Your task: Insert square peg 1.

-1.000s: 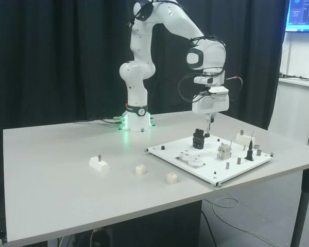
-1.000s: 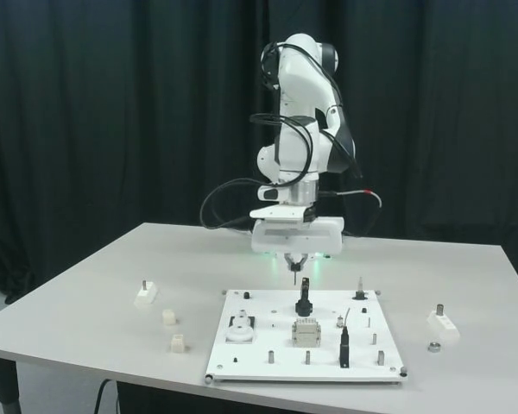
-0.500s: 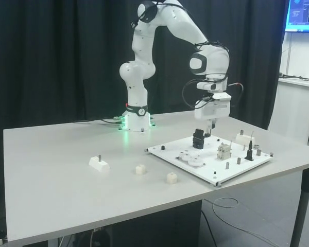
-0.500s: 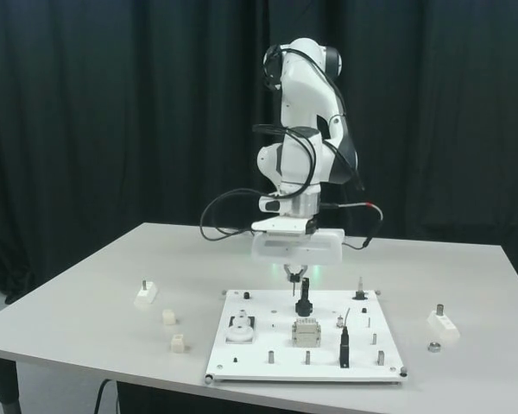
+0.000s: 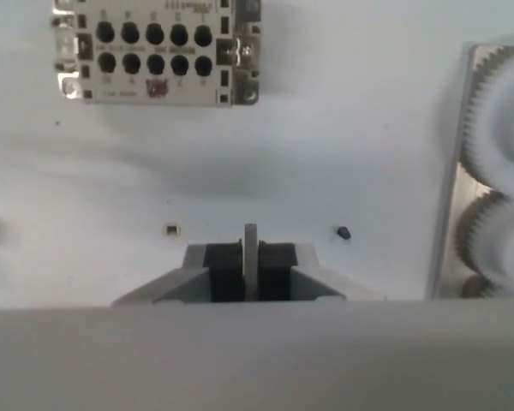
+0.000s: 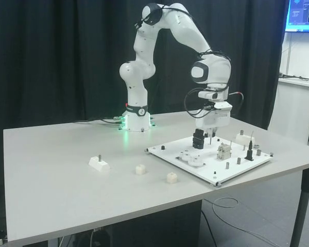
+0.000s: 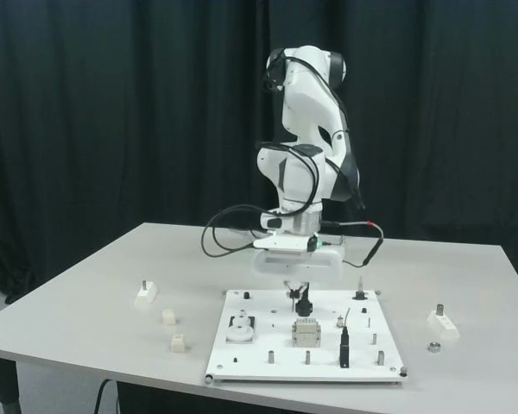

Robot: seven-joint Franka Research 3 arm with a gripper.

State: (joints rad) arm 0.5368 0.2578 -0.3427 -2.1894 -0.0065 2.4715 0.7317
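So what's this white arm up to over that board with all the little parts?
The white robot arm is holding a thin grey peg upright in its gripper, which is shut on it. It hangs low over the white board on the grey table, near a black fixture and a boxy connector. The peg is not yet set into anything.

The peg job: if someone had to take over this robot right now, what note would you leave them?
Gripper: shut on the peg, a thin grey bar held upright between the fingers, tip pointing down.
Position: hanging over the white board, near the black fixture, apart from the multi-hole connector and the white gears.
Done: peg picked up and carried over the board.
Left: line it up with its square hole, lower it in, let go. A small square opening shows near the tip, but I cannot tell if that is the target.
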